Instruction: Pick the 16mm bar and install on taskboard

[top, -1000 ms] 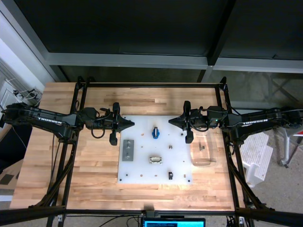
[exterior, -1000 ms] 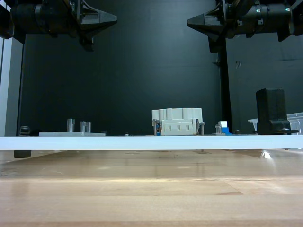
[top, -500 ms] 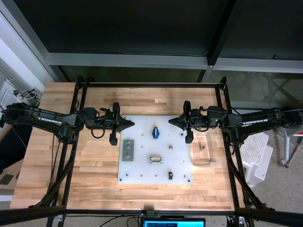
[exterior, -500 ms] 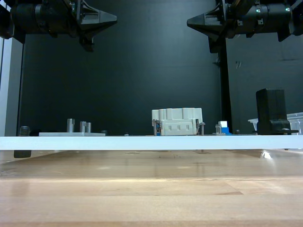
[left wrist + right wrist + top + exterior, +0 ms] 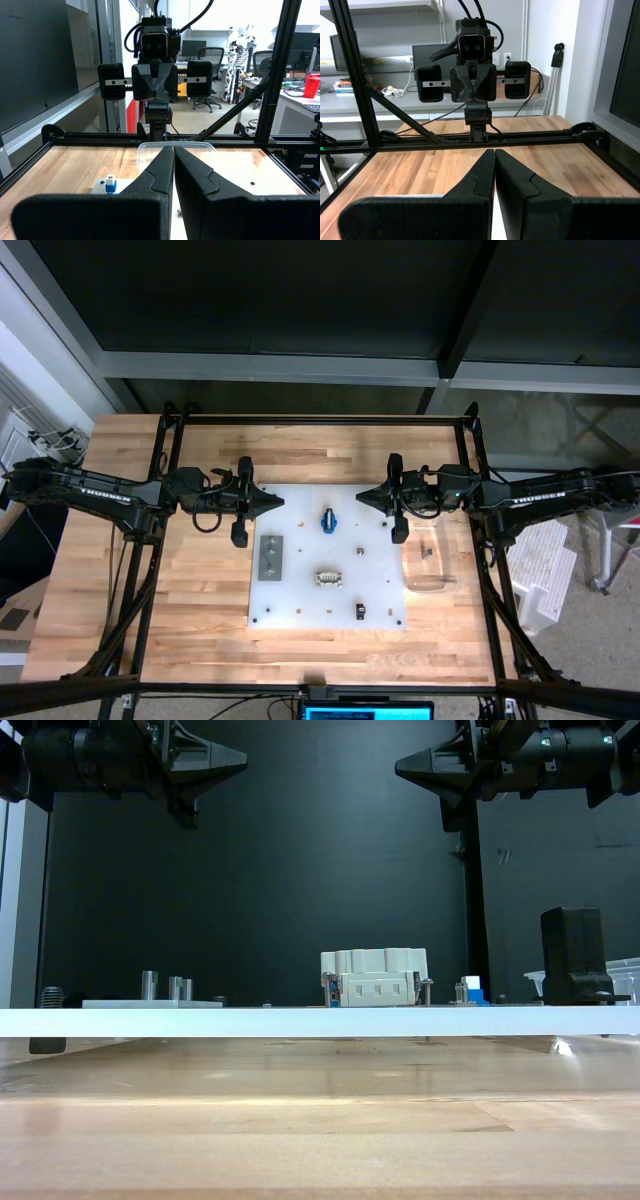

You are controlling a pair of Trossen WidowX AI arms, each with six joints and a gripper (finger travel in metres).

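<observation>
High view: the left gripper (image 5: 277, 502) is being held above the board's (image 5: 300, 600) far left corner, the right gripper (image 5: 362, 496) above its far edge, toward the right. The bar (image 5: 427, 550) is lying in the tray (image 5: 441, 586), just beside the board's right edge.

Low view: both grippers are being held high over the board.

Wrist views: each gripper is being pressed together at the tips.

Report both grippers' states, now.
Left gripper: shut, empty, high above the taskboard at its left edge.
Right gripper: shut, empty, high above its right half.
</observation>
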